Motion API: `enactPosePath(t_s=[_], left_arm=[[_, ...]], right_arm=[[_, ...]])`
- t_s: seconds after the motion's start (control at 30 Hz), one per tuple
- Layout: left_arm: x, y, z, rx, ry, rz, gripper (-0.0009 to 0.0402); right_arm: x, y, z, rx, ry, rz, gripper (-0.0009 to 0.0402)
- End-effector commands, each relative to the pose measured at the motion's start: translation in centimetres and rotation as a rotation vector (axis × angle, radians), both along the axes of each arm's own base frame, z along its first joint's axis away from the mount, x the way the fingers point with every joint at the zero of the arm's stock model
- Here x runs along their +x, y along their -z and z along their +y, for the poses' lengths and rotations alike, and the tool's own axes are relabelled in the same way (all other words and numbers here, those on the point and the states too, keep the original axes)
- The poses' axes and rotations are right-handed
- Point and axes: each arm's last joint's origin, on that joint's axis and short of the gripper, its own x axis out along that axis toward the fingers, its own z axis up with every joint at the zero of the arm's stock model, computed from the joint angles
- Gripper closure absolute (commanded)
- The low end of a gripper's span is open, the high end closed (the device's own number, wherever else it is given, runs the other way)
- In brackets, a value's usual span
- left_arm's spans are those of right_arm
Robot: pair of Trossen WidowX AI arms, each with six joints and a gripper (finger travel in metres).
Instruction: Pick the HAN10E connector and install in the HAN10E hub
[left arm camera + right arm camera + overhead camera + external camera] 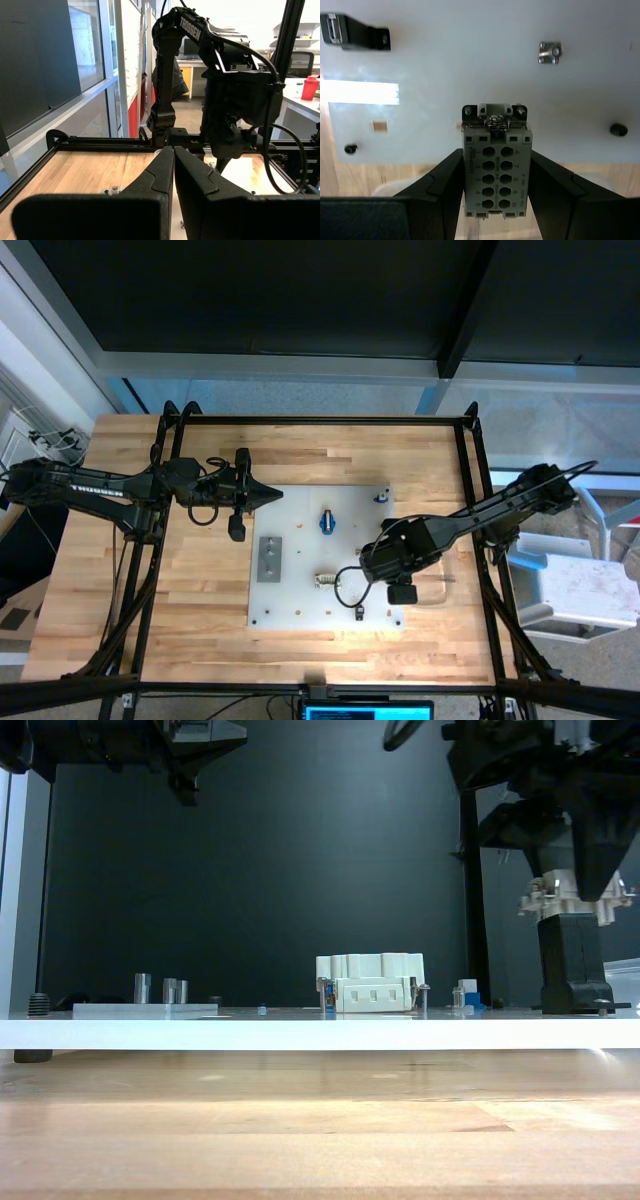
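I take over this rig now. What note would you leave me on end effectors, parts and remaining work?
Left end effector: shut, empty, parked high over the table at its left.
Right end effector: shut on the HAN10E connector, raised above the white plate.
HAN10E hub: on the plate, apart from the connector.
Done: pick. Left: carry connector over hub, align, press in.

The high camera is looking steeply down over the table (90,570) and white plate (290,605); the low one is facing level along that plate. The left wrist camera is looking along the left gripper (173,150), apparently toward the right arm (172,75). The right wrist camera is looking down past the right gripper (495,155) and its clamped HAN10E connector (495,172), close above the plate.
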Motion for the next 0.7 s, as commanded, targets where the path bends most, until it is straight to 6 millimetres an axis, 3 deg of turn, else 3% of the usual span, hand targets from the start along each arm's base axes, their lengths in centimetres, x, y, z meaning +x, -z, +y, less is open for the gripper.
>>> enactPosePath(t_s=[0.03,0.43,0.57,0.7], left_arm=[[0.0,0.0,0.0,0.0,0.0,0.0,0.0393],[0.0,0.0,0.0,0.0,0.0,0.0,0.0393],[0.0,0.0,0.0,0.0,0.0,0.0,0.0393],[0.0,0.0,0.0,0.0,0.0,0.0,0.0393]], right_arm=[[1.1,0.0,0.2,-0.001,0.005,-0.001,0.0365],[5.1,0.1,0.8,-0.007,0.004,0.01,0.0362],[6.2,0.2,1.2,-0.007,-0.006,0.007,0.0319],[7.3,0.3,1.2,-0.009,0.002,0.013,0.0241]])
